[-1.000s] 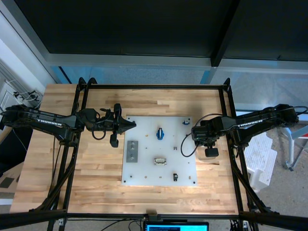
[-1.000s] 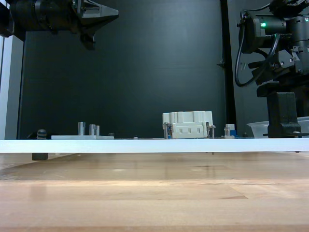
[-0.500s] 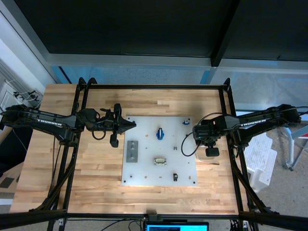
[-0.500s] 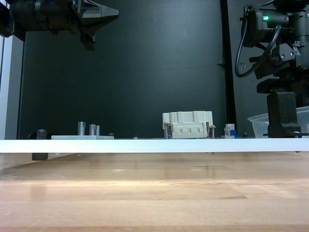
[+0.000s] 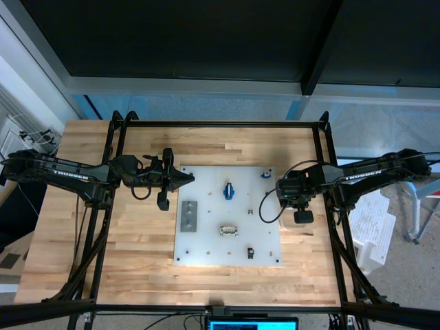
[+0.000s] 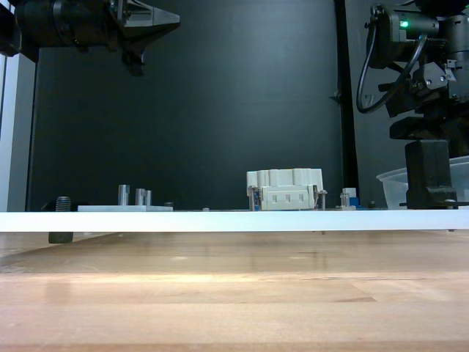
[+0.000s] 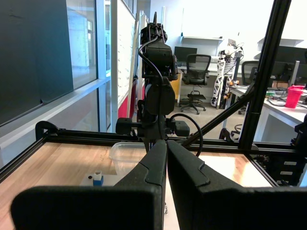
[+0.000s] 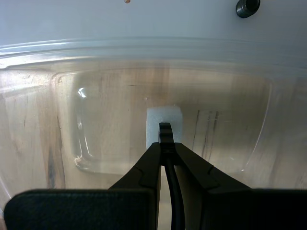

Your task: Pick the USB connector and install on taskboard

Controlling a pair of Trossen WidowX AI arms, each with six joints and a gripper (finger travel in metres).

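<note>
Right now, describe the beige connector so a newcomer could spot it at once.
Find the white taskboard; the left gripper hovers shut over its left edge, the right gripper holds the USB connector at the clear tray off its right edge. Just nearside of board centre sits the beige connector: pale, with notched top, unlike the grey metal block to its left and blue part behind.

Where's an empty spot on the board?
The taskboard is bare along its near edge, left of the small black part. Middle is crowded. Left claw hovers by its left edge; right claw grips the USB connector over the clear tray.
</note>
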